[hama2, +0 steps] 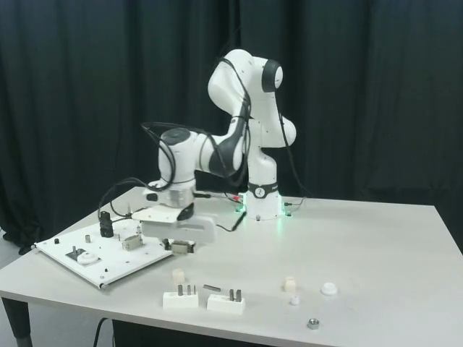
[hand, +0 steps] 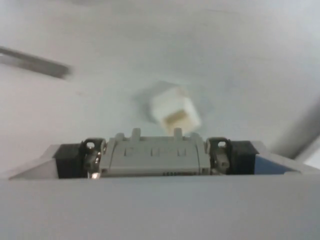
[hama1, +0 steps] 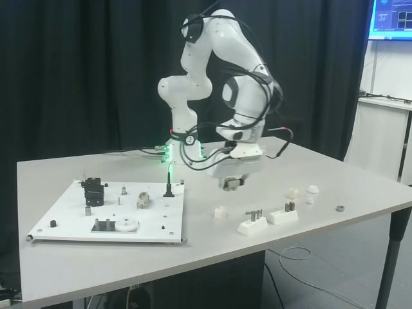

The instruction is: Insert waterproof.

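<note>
I hover the gripper (hama1: 232,185) above the small white connector (hand: 175,114); jaw state unclear. It looks light, rigid; grip its flat sides.

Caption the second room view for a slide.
White Franka arm hangs its pincer above a small white part on the grey table.

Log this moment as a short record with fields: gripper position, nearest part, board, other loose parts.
gripper position: the gripper hangs above the grey table, off the board, touching nothing on the table
nearest part: a small white block lies on the table under and just ahead of the gripper
board: the white board lies flat toward one end of the table, holding small fixtures
other loose parts: two white holders with pins and a white cap sit near the table's front edge
</note>
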Tool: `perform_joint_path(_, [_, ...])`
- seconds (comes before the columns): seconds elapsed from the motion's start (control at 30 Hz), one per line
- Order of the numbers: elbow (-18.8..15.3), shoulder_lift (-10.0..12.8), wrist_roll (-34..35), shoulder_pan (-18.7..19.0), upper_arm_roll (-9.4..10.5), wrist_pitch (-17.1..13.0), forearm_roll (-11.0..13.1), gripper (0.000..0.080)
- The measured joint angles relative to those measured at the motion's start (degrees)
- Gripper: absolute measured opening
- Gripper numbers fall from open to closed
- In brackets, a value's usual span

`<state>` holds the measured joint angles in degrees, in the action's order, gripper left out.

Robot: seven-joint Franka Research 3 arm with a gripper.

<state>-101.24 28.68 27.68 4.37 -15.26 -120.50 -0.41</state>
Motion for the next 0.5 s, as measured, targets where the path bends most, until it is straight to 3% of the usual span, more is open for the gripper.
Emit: perform_joint_path(0.5, [0.5, -1.2, -12.7, -3.8, -3.08, 0.6, 0.0, 0.0612])
